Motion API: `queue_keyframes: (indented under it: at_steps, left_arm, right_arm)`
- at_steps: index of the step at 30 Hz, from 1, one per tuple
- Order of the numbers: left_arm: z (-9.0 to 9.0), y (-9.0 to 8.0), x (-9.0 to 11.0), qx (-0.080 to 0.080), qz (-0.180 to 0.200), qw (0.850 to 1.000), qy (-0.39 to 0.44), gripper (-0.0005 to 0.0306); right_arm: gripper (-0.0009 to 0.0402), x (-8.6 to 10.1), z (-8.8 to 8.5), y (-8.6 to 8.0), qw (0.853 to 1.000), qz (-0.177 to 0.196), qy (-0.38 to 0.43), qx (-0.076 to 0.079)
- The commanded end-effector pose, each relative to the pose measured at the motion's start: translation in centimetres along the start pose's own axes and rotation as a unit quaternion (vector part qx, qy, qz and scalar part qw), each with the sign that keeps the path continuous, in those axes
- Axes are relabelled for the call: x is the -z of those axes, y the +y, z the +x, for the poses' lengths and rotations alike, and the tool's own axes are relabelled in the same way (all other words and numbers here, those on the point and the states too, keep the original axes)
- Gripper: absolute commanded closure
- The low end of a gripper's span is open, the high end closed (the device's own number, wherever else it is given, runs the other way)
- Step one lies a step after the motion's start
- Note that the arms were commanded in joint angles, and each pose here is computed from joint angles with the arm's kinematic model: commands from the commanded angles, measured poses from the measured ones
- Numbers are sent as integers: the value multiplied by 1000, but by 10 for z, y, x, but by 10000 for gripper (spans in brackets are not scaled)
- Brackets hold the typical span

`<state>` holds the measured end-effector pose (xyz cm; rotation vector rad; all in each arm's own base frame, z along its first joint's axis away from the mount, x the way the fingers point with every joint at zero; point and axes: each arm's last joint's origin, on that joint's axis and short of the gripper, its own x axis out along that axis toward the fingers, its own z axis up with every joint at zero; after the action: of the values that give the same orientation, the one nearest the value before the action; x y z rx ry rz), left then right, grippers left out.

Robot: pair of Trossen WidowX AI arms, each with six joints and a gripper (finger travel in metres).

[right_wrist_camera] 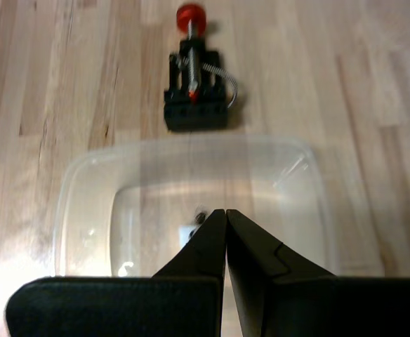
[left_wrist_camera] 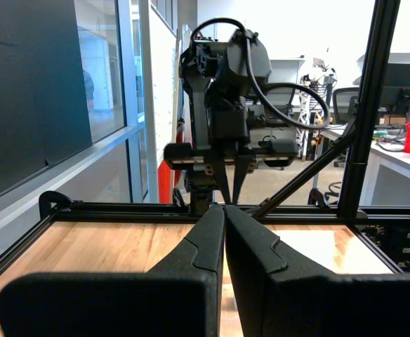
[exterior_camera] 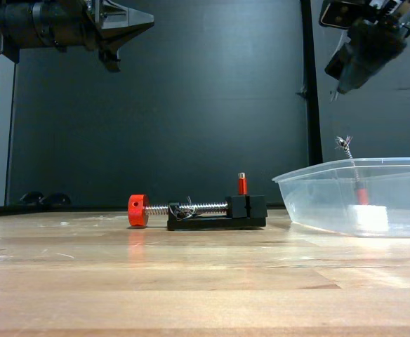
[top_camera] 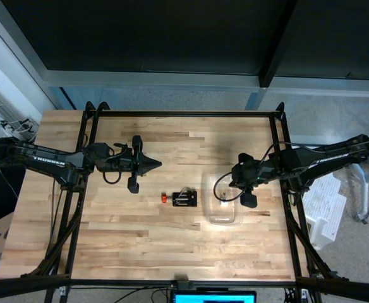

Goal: Pick the RCA connector and install on taskboard

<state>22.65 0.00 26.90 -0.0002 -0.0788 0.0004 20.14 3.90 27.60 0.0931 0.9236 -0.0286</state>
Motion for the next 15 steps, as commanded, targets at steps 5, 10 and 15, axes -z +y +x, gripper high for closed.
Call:
queue_keyframes:
  at_steps: [5,10,15]
  left_arm:
    - [0,0,0,0,0,1000,0,300]
    - [0,0,0,0,0,1000,0,300]
    - [0,0,0,0,0,1000,0,300]
  right_arm:
    - [393,3,11,9,999,-8,33,0]
    - [393,7,22,14,997,-20,72,6]
    - [393,9,36,16,994,-21,102,15]
